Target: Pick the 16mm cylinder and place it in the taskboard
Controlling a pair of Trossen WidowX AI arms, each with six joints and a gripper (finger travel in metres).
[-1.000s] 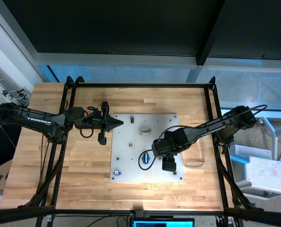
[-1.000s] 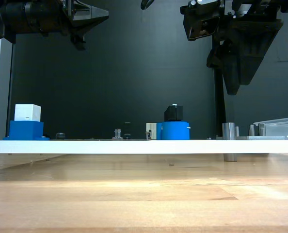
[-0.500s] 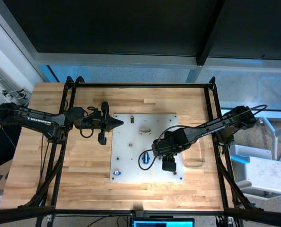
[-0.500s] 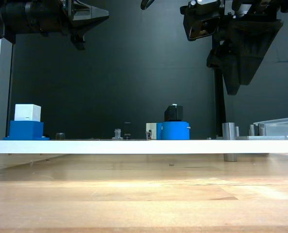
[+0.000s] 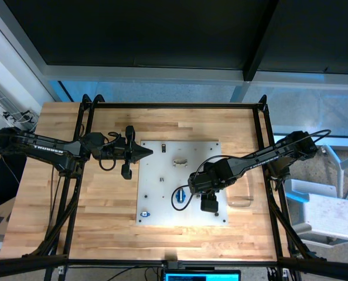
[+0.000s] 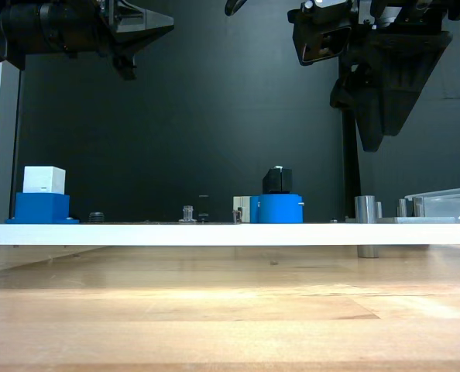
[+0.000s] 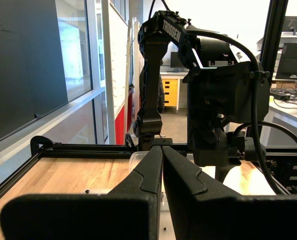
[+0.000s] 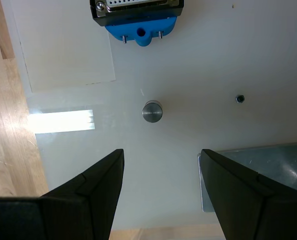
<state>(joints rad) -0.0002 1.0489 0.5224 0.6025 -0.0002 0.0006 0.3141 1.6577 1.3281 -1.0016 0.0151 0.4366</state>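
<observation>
Wood in pale butcher-block strips makes up the table (image 5: pixel 103 222) under me, fenced by a black metal frame (image 5: pixel 174 106). On it lies the taskboard (image 8: pixel 198 55), flat and white, glossy enough to carry a bright patch of reflected light.

My right gripper (image 8: pixel 161 151) hangs above the board pointing straight down, its fingers (image 8: pixel 88 195) spread wide with nothing between them. The 16mm cylinder (image 8: pixel 152 111) stands upright on the white surface, seen end-on as a dull-grey disc just ahead of the gap between my fingertips and apart from both. Whether it sits in a hole I cannot tell. Beyond it is the blue fitting (image 8: pixel 141 31), and a clear plastic tray (image 8: pixel 268 160) lies beside one finger.

My left gripper (image 7: pixel 162 148) is held level, high near the board's left edge, aimed toward the right arm. Its fingers are pressed together and hold nothing.

Behind the table is a dark wall (image 5: pixel 162 29). The left wrist view shows glass panels (image 7: pixel 73 50), a yellow cabinet (image 7: pixel 169 92) and desks with monitors (image 7: pixel 294 55).
</observation>
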